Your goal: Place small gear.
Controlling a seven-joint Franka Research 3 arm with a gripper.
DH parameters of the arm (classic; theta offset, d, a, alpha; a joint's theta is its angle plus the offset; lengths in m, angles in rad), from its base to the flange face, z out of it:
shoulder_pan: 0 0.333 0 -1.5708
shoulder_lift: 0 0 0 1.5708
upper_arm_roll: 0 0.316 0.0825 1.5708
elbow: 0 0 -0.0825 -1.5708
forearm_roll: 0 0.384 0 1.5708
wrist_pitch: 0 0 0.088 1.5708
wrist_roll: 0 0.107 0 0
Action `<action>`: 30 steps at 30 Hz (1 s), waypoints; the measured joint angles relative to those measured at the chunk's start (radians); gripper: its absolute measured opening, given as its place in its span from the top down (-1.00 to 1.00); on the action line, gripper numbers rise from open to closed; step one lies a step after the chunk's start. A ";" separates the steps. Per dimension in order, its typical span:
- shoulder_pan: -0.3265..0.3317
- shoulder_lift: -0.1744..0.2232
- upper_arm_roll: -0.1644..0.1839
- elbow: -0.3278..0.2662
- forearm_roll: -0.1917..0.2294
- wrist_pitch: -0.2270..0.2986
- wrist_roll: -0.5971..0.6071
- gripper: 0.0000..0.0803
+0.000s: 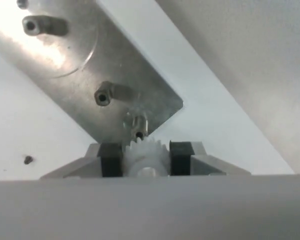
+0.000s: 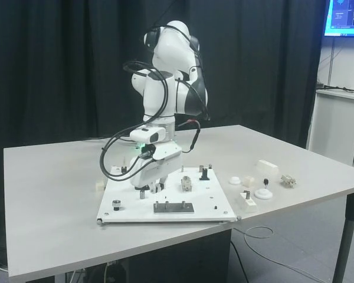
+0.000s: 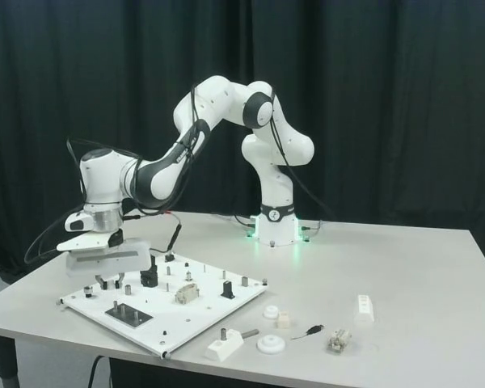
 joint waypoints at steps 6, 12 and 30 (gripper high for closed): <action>0.000 0.000 -0.005 0.014 0.000 -0.021 0.000 0.51; 0.001 0.000 -0.009 0.015 0.000 -0.022 0.000 0.51; 0.001 0.013 -0.011 0.013 0.000 -0.023 0.000 0.51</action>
